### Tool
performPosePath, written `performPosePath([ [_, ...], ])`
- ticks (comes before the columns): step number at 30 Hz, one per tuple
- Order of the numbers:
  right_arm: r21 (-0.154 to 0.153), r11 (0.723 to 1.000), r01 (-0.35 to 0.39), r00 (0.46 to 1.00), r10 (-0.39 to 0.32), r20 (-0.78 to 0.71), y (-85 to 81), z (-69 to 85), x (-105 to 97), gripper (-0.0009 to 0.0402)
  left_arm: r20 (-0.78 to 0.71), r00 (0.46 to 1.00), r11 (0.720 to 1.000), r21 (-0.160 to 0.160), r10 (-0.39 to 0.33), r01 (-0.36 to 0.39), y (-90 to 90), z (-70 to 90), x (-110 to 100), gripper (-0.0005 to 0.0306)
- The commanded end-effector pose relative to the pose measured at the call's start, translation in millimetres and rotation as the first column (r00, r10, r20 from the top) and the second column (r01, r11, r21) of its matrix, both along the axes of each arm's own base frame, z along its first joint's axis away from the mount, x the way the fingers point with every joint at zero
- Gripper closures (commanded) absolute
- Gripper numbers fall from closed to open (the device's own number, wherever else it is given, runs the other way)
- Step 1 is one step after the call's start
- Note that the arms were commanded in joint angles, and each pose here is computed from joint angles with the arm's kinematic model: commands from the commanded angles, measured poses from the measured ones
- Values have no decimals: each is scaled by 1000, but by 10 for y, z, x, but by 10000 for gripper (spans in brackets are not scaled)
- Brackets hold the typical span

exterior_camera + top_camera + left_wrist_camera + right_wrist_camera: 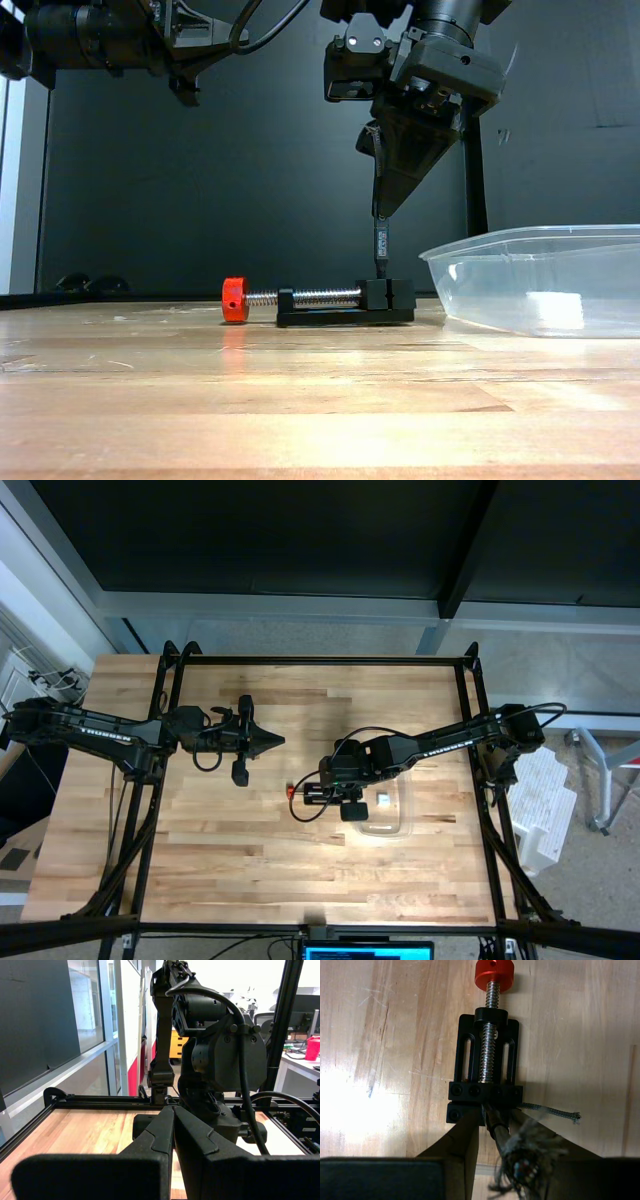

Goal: Remove the USB-C connector from taskboard and place in the container

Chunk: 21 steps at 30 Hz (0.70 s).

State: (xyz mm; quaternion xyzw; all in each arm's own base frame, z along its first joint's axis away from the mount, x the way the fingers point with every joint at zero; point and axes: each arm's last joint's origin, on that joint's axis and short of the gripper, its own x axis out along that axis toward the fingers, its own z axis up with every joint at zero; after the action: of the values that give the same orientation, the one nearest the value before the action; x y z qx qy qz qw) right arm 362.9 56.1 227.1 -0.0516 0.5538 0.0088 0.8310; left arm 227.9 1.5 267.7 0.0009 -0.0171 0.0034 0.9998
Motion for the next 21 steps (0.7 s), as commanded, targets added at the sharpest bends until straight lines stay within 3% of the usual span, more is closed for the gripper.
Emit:
performPosePath([
  [1,-2,1000,-7,1000,7,1,0,2,-1,337,0,1000,1000,0,0,0,1,0,1,300],
  [10,-3,1000,-9,1000,9,4,-2,3,3,395,0,1000,1000,0,0,0,0,0,1,300],
  [21,-3,1000,-7,1000,7,7,-8,12,0,393,0,1000,1000,0,0,0,1,0,1,300],
])
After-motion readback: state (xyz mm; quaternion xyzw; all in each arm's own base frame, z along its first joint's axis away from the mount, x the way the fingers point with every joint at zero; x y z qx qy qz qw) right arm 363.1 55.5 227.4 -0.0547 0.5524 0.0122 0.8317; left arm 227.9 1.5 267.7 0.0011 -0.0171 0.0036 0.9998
